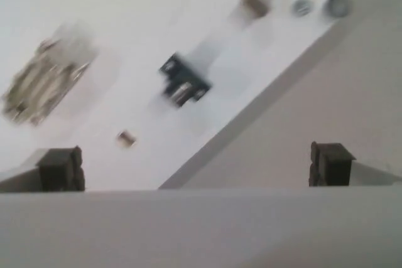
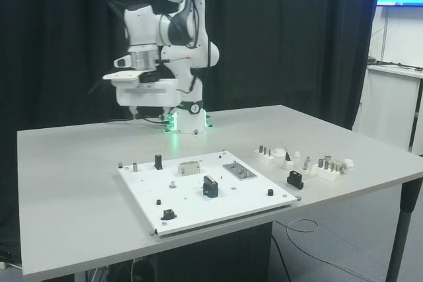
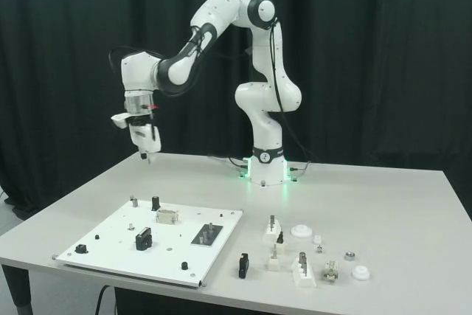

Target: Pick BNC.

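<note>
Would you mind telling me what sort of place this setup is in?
Likely a robotics lab or demo booth: a Franka arm bolted on a grey table, black curtains behind, and a white task board of connectors.

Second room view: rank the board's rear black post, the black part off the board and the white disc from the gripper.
1. black post, on the board's rear edge, below the gripper.
2. black part, just off the board.
3. white disc, well past the board.

The grey desk (image 3: 413,204) bore the arm's base (image 3: 267,171), a white board (image 3: 110,252) near its front edge, and small white holders (image 3: 302,274) beside that board.
</note>
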Robot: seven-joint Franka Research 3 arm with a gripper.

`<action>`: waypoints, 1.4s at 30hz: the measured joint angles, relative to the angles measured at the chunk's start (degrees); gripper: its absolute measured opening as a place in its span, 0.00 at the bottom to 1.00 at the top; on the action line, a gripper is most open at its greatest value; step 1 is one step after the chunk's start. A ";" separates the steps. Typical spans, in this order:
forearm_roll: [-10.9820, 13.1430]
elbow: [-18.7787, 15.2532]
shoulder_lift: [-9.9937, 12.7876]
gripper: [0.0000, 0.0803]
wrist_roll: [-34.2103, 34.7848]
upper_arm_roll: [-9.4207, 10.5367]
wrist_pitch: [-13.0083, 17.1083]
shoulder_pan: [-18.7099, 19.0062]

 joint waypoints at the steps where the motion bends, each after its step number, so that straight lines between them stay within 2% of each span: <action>1: -0.15 -0.32 -0.39 1.00 0.00 0.41 -0.06 0.43; 11: -1.27 -3.21 -3.81 1.00 3.18 5.19 -0.07 3.59; 19: -2.28 -4.59 -5.77 1.00 7.36 10.58 -0.20 4.84; 30: -2.82 -5.64 -7.70 1.00 16.36 20.41 -1.40 6.36; 42: -5.15 -5.63 -8.30 1.00 29.99 31.63 -2.00 7.42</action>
